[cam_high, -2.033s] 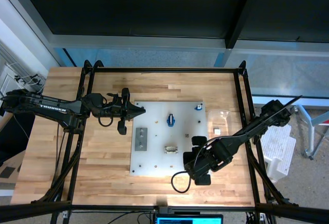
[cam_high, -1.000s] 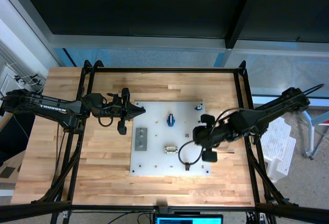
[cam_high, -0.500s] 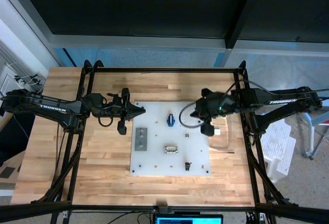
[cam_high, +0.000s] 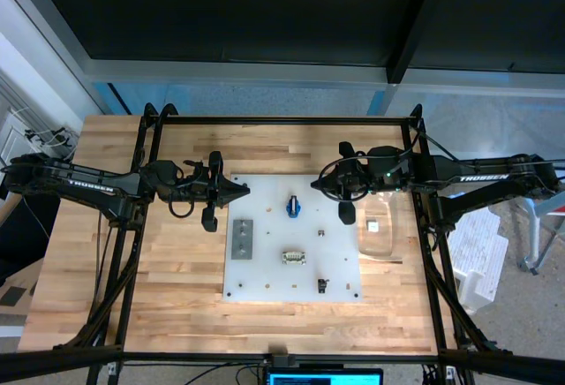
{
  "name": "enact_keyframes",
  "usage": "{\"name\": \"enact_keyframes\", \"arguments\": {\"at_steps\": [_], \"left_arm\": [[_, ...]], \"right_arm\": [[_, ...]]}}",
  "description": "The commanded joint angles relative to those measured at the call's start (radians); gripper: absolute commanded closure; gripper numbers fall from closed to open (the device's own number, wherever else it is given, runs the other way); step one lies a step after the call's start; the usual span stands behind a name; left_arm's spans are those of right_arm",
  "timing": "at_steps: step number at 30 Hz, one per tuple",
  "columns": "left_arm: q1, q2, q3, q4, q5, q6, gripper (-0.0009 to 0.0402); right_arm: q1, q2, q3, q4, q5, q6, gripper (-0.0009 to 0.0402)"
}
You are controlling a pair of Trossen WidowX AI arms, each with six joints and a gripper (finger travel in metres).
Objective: Pick the USB connector and install on taskboard
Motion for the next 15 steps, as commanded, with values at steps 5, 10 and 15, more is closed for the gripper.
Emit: {"name": "enact_keyframes", "arguments": {"at_steps": [5,10,15], "left_arm": [[0.0,0.0,0.0,0.0,0.0,0.0,0.0393],[0.0,0.0,0.0,0.0,0.0,0.0,0.0393],[0.0,0.001,0.0,0.0,0.0,0.0,0.0393]], "right_arm": [[-0.011,-0.002,-0.113,0.304,-0.048,0.0,0.0393],[-0.024,-0.003,-0.171,0.441,-0.048,-0.001,0.0393],[-0.026,-0.003,-0.232,0.559,-0.048,0.0,0.0393]]}}
